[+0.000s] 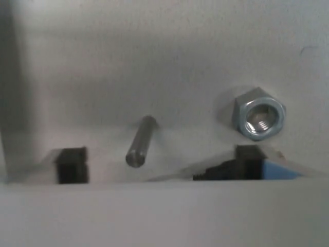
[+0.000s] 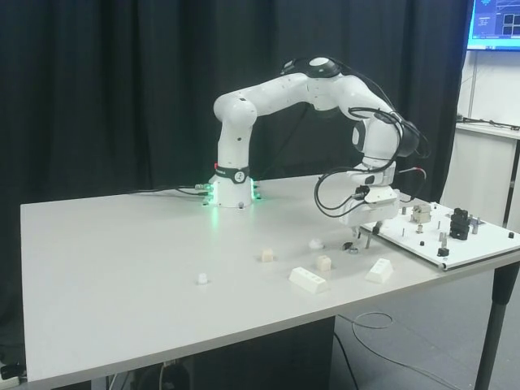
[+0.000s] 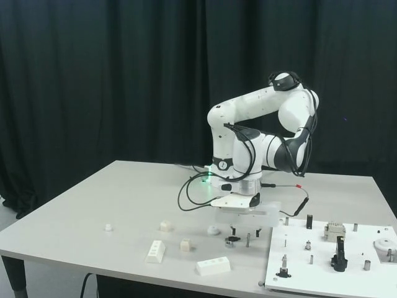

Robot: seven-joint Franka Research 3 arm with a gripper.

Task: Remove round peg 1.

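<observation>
Round peg 1 (image 1: pixel 141 141) is standing on the table (image 2: pixel 122 252) beside a nut (image 1: pixel 258 114). The gripper (image 1: pixel 159 167) is hovering released, fingers spread wide. Retreating straight up should avoid toppling it.

text: none legible | wall screen (image 2: pixel 495 23), far corner of the first room view: pale lines on it, too small to make out | robot arm (image 2: pixel 325 85): no brand or number readable | white board (image 3: pixel 332 264) with its parts: no labels readable | hex nut (image 1: pixel 258 114) in the wrist view: no marking
</observation>
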